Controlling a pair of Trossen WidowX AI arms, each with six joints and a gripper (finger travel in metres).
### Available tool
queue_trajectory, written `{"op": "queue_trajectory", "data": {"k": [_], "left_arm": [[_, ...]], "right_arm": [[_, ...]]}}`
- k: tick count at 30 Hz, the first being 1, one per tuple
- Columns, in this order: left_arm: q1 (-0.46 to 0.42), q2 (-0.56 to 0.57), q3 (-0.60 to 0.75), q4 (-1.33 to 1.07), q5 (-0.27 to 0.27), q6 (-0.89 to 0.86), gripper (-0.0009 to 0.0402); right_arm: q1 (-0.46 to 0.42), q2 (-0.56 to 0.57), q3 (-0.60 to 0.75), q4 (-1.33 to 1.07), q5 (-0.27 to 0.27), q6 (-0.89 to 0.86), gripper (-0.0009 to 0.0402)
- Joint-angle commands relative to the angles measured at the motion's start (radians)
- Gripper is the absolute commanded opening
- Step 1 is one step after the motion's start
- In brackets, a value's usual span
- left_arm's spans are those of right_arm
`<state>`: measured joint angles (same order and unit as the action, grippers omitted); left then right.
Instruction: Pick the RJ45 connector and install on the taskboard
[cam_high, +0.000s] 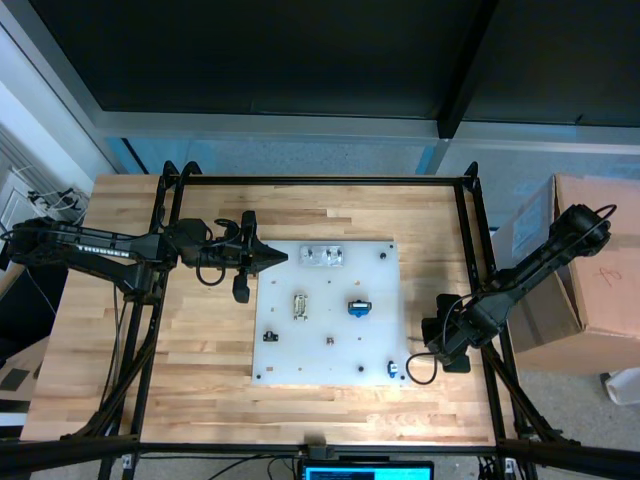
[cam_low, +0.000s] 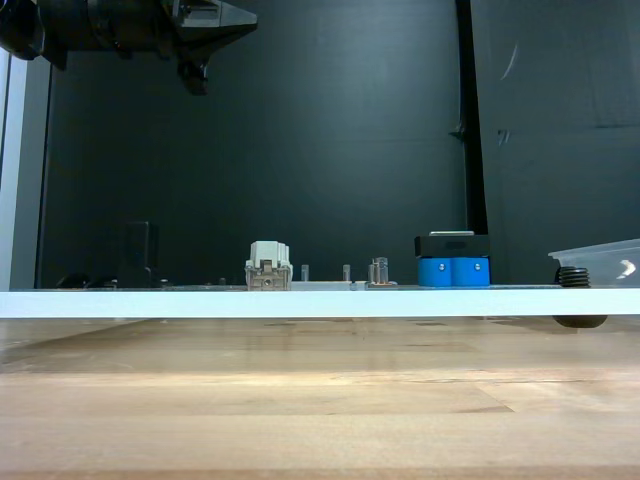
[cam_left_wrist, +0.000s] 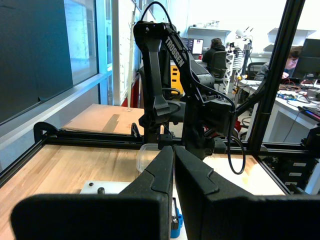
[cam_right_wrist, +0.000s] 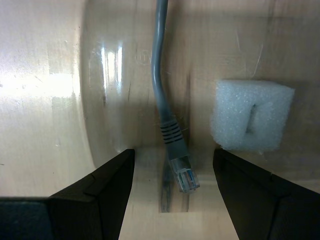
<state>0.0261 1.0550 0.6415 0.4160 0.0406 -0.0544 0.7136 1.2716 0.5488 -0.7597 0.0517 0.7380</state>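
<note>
Though RJ45 lies free rt of board, hidden in high view, right claw is open astride it; left claw closed, above board's left edge.

Clear RJ45 connector on grey cable lies free, unheld.

Wooden table, plank top. Cardboard box, just beyond the table's right edge. White foam block, slotted, inside clear plastic tray. Lit screen, near edge.
</note>
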Motion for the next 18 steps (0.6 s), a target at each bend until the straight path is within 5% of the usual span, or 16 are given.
{"op": "queue_trajectory", "data": {"k": [1,7,18], "left_arm": [[0.000,0.000,0.000,0.000,0.000,0.000,0.0001],[0.000,0.000,0.000,0.000,0.000,0.000,0.0001],[0.000,0.000,0.000,0.000,0.000,0.000,0.0001]], "right_arm": [[0.000,0.014,-0.003,0.012,0.008,-0.006,0.0216],[0.000,0.014,-0.003,0.013,0.008,-0.011,0.0162],[0.000,-0.005,0.013,0.005,0.006,-0.012,-0.0001]]}}
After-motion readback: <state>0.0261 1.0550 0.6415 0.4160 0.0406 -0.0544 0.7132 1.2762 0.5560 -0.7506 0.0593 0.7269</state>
